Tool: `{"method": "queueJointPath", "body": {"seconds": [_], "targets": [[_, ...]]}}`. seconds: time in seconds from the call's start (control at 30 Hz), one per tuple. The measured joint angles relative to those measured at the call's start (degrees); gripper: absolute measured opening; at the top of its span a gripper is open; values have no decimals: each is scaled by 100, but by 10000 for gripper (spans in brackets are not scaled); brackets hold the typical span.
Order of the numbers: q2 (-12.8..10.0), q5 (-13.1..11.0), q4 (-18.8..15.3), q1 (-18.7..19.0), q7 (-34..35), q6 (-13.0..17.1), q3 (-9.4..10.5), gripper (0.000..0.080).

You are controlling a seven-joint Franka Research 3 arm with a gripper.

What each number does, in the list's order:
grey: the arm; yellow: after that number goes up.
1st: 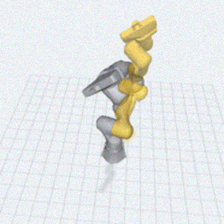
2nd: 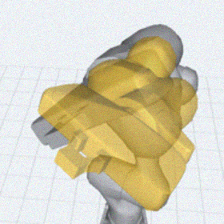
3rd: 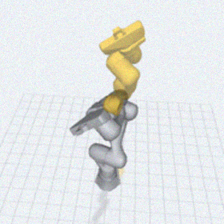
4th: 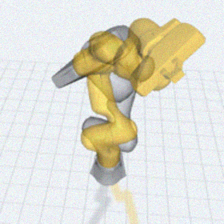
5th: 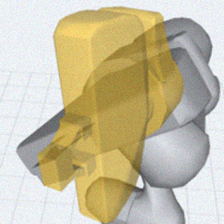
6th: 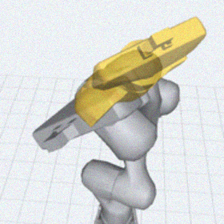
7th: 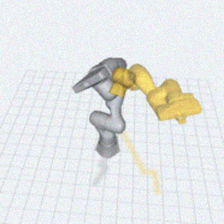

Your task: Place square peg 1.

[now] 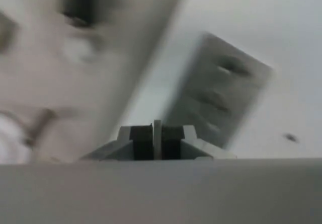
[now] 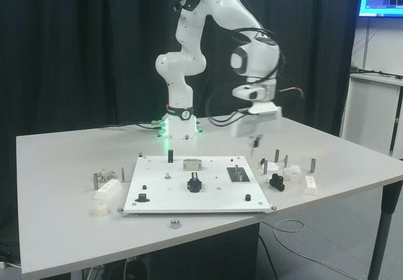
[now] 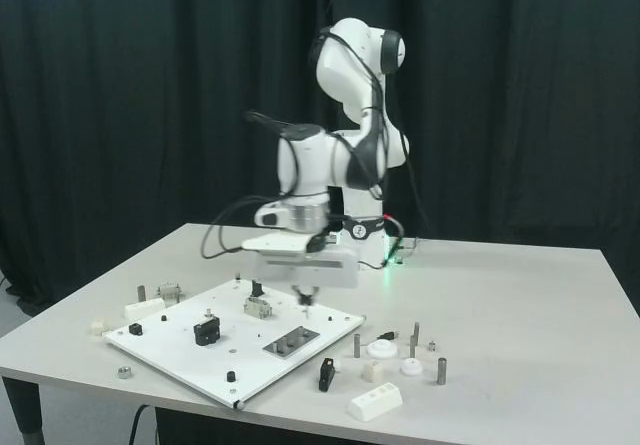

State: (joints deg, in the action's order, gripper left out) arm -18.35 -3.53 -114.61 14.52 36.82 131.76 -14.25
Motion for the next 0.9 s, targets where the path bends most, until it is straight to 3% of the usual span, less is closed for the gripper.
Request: {"method": "queueJointPath", "body": {"seconds": [0.13, 0.37, 0.57, 0.9], "targets": [[-50, 6, 58, 204, 437, 219, 133, 32], [-223, 98, 325, 580, 987, 401, 156, 32], [-524, 257, 681, 756, 1413, 401, 159, 32], [-1137, 253, 1216, 821, 1657, 386, 215, 32]]}}
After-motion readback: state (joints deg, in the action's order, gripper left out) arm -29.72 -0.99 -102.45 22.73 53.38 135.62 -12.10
